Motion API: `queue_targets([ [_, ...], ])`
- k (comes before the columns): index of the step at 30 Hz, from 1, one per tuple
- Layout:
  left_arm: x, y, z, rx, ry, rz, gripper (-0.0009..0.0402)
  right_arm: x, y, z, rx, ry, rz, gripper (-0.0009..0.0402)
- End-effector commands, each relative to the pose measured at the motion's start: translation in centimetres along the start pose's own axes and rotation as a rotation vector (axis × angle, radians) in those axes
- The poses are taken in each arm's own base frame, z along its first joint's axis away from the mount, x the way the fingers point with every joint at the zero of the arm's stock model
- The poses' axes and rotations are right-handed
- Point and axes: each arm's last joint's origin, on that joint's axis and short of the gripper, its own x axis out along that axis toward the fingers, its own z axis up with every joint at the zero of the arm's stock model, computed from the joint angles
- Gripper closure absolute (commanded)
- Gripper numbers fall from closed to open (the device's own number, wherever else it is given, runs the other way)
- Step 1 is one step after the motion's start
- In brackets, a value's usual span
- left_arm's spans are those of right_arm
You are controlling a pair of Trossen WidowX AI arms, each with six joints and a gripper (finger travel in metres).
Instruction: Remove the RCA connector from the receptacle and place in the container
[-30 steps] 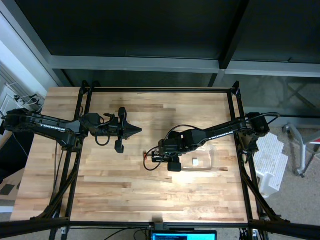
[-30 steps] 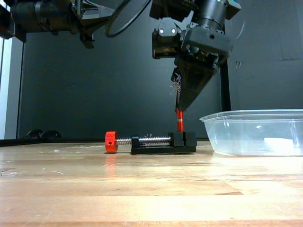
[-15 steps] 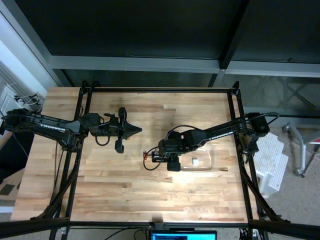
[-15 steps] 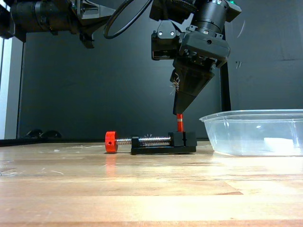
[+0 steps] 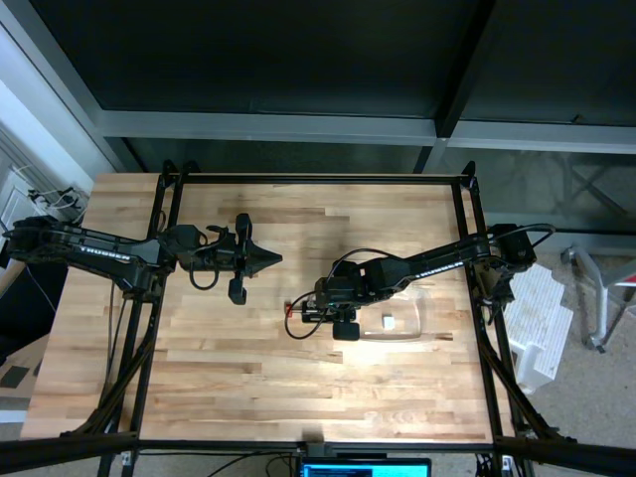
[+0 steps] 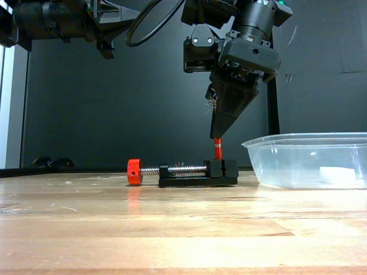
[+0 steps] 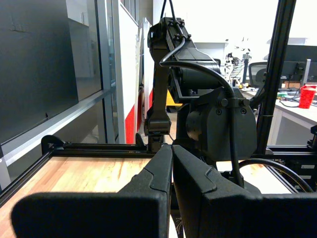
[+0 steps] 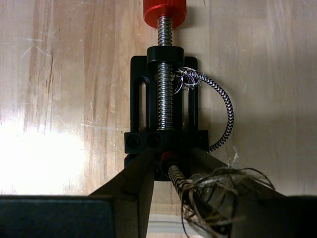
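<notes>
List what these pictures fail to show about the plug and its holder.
- RCA connector: tip inside the receptacle, low view, hidden by the block.
- Right gripper, directly over the connector, hides it in the high view.
- Left gripper, raised left of the receptacle: right arm blocks its wrist view.

RCA connector [image 6: 217, 149]: top hidden inside right gripper [image 6: 217, 136], clamped on it. Container [image 6: 309, 163]: cut by low view's right edge. Left gripper [image 5: 276, 259], raised at left: finger bases cut by its wrist view's edge.

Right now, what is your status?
Right gripper at RCA connector top; connector seated in receptacle. Left gripper shut, parked aloft. Container beside receptacle, path open.
</notes>
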Motion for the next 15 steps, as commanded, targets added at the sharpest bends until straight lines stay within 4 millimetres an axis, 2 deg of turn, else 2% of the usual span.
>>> queue_targets([
  [1,0.01,0.00,0.00,0.000,0.000,0.000,0.0393,-0.03,0.01,-0.01,0.000,0.000,0.001,0.0317],
  [15,0.01,0.01,0.00,0.000,0.000,0.000,0.0393,-0.03,0.01,0.00,-0.003,-0.001,0.001,0.0393],
])
